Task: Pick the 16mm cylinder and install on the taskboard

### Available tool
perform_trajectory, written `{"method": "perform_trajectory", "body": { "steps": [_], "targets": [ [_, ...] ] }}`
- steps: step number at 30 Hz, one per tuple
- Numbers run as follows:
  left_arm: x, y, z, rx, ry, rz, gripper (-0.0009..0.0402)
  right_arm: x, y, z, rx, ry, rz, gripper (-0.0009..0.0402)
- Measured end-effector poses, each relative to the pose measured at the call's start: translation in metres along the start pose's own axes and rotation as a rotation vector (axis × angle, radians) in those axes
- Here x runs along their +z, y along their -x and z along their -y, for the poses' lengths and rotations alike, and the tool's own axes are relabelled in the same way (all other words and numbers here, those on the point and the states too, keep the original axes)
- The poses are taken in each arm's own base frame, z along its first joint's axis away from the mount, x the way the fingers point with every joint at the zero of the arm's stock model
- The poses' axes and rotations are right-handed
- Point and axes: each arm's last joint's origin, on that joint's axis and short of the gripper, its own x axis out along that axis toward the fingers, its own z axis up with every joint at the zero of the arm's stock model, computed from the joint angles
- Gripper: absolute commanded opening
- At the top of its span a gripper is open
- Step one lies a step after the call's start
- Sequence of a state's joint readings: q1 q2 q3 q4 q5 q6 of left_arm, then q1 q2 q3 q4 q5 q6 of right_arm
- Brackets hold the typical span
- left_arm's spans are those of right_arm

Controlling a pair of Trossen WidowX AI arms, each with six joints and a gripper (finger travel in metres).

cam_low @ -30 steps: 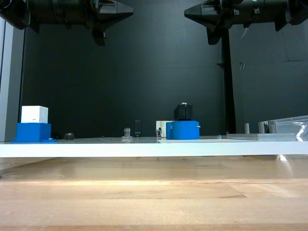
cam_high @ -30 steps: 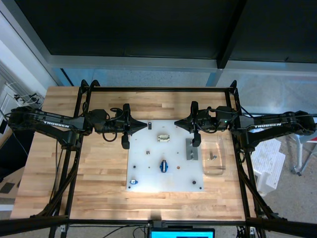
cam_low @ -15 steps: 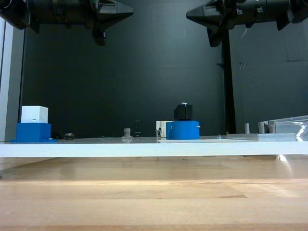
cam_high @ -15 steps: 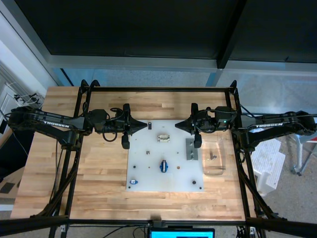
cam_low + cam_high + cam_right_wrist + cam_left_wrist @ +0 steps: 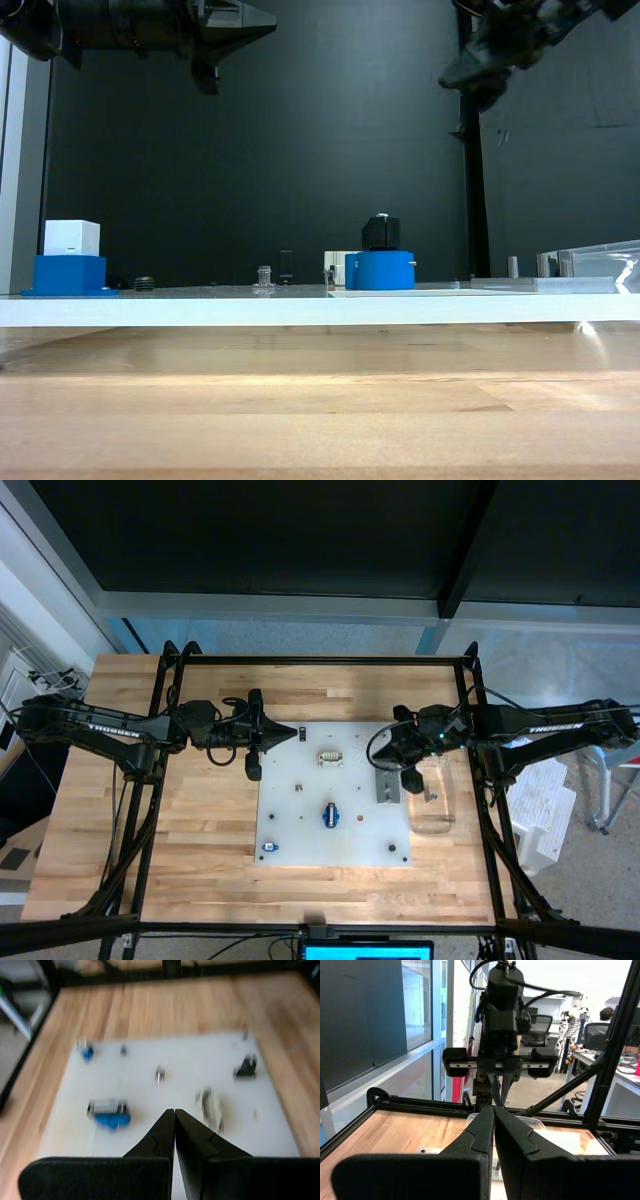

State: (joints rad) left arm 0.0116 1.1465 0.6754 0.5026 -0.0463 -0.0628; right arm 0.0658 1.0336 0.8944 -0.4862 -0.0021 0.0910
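Observation:
The taskboard (image 5: 300, 820) is a white square plate on the wooden table, carrying a grey block (image 5: 387, 781) and a blue connector (image 5: 330, 815). A tiny silvery peg, the 16mm cylinder (image 5: 430, 798), lies in the clear tray (image 5: 436, 820) right of the board. My right gripper (image 5: 373, 752) is shut and empty, tilted down over the board's far right part, left of the tray. Its wrist view looks down on the taskboard (image 5: 150, 1085) past the closed gripper (image 5: 174, 1110). My left gripper (image 5: 296, 732) hangs shut and empty above the board's far left corner, also seen closed (image 5: 493, 1107).
A black frame (image 5: 320, 662) rings the table. The board also holds a beige connector (image 5: 329, 758), a small blue-and-white part (image 5: 268, 849) near its front left, and small pegs. In the low view, the left gripper (image 5: 268, 20) and the right gripper (image 5: 468, 75) hang high above the board (image 5: 300, 308).
The right arm has pitched its gripper downward and shifted toward the near side and right, over the board by the grey block. The left arm has not moved.

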Motion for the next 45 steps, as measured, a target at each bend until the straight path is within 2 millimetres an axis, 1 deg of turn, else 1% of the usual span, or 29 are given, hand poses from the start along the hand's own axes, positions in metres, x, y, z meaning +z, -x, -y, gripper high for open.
{"method": "perform_trajectory", "body": {
  "steps": [9,15,17,20,24,30,36,41,45],
  "targets": [
    [0.000,0.000,0.000,0.000,0.000,0.000,0.0000,-0.014,0.016,-0.011,0.006,0.040,-0.270,0.0000],
    [0.000,0.000,0.000,0.000,0.000,0.000,0.0000,-0.029,0.022,-0.015,0.004,0.043,-0.424,0.0001],
    [0.000,0.000,0.000,0.000,0.000,0.000,0.0000,-0.033,0.024,-0.018,-0.001,0.054,-0.473,0.0008],
    [0.000,0.000,0.000,0.000,0.000,0.000,0.0000,-0.040,0.028,-0.023,-0.021,0.071,-0.536,0.0028],
    [0.000,0.000,0.000,0.000,0.000,0.000,0.0000,-0.049,0.030,-0.027,-0.030,0.077,-0.602,0.0071],
    [0.000,0.000,0.000,0.000,0.000,0.000,0.0000,-0.063,0.027,-0.032,-0.033,0.070,-0.661,0.0137],
    [0.000,0.000,0.000,0.000,0.000,0.000,0.0000,-0.076,0.023,-0.034,-0.063,0.069,-0.698,0.0192],
    [0.000,0.000,0.000,0.000,0.000,0.000,0.0000,-0.086,0.019,-0.035,-0.078,0.054,-0.731,0.0225],
    [0.000,0.000,0.000,0.000,0.000,0.000,0.0000,-0.093,0.016,-0.036,-0.084,0.045,-0.744,0.0237]
  ]
}}
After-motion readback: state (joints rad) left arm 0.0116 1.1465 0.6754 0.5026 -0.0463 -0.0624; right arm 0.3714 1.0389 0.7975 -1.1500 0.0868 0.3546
